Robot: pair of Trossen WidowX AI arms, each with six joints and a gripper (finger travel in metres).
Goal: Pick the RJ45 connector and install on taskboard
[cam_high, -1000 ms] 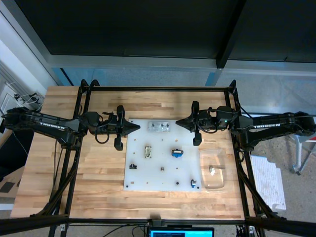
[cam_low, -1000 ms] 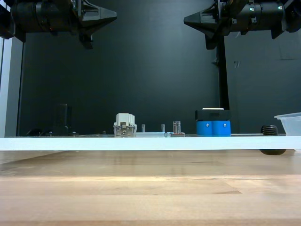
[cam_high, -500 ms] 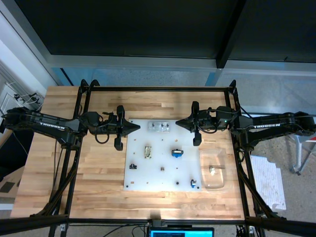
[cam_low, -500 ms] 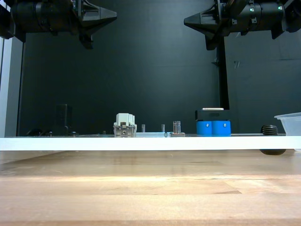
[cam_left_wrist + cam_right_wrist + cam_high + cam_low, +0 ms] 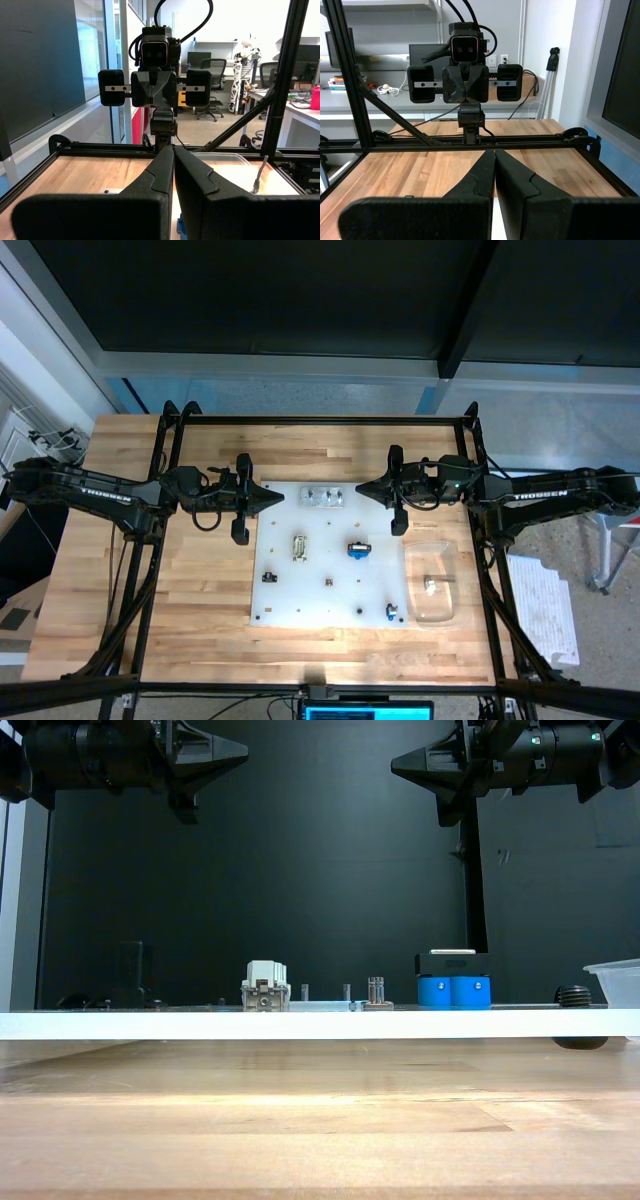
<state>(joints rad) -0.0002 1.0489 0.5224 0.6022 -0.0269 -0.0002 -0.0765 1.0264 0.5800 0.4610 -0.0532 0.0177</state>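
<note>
The left gripper (image 5: 278, 498) is hanging above the far left edge of the flat white task board (image 5: 300, 605), pointing right. In the left wrist view its two black fingers (image 5: 160, 172) are pressing together with nothing between them. The right gripper (image 5: 362, 488) is hanging above the board's far right part, pointing left toward the other. Its own fingers (image 5: 481, 175) are likewise lying closed against each other, gripping nothing. In the low view both are sitting well above the board.

A shallow clear plastic tray (image 5: 409, 570) is lying on the wooden table (image 5: 180, 590) just beside the board's right edge, holding a small pale block (image 5: 431, 586). The small blue jack (image 5: 391, 614) is standing at the board's near right corner. I cannot tell whether the RJ45 connector is resting on that block or sitting in the jack.
</note>
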